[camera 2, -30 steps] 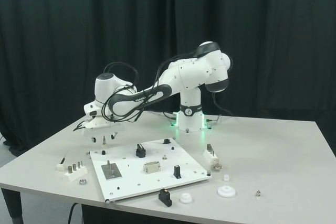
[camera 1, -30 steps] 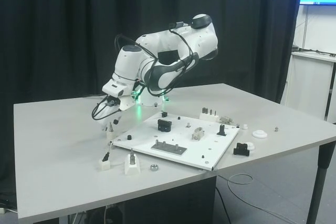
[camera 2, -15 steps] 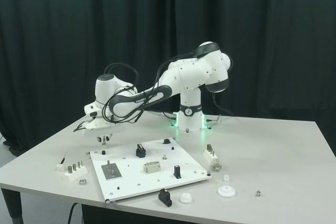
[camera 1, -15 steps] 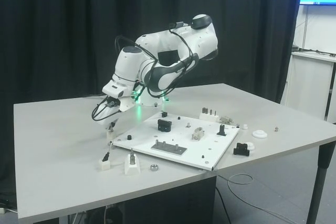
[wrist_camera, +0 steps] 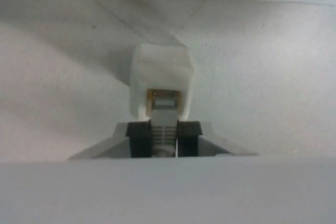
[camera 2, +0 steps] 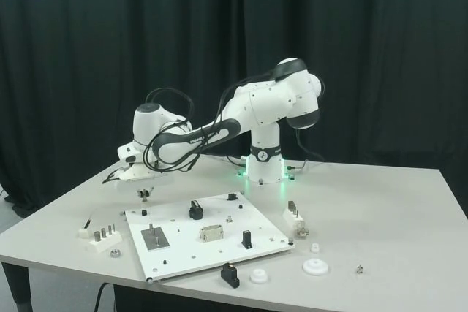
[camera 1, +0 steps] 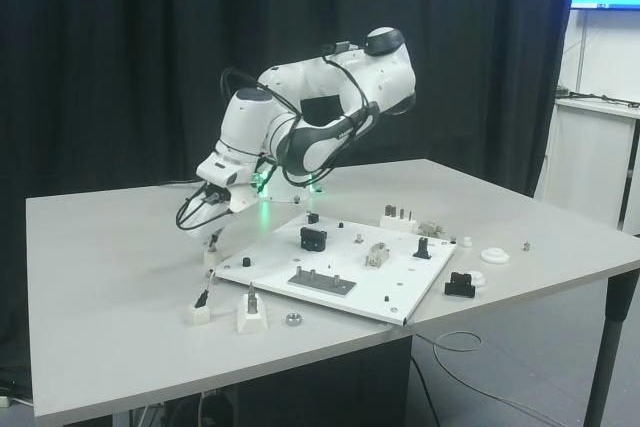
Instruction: Pick Ethernet.
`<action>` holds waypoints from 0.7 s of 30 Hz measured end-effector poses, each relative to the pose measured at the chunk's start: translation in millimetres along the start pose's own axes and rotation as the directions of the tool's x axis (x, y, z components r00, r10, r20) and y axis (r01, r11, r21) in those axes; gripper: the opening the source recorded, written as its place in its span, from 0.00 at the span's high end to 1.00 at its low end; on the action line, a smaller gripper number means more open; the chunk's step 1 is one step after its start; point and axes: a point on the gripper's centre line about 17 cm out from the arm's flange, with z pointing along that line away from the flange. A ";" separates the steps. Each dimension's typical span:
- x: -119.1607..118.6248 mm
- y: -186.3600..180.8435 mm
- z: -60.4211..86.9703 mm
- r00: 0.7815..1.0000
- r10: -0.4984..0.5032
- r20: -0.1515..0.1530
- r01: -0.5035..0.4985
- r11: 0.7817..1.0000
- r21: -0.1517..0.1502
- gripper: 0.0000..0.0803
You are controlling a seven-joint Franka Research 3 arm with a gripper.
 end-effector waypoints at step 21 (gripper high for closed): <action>-10.7 11.0 -33.8 0.998 -0.016 0.062 0.018 0.999 -0.039 0.88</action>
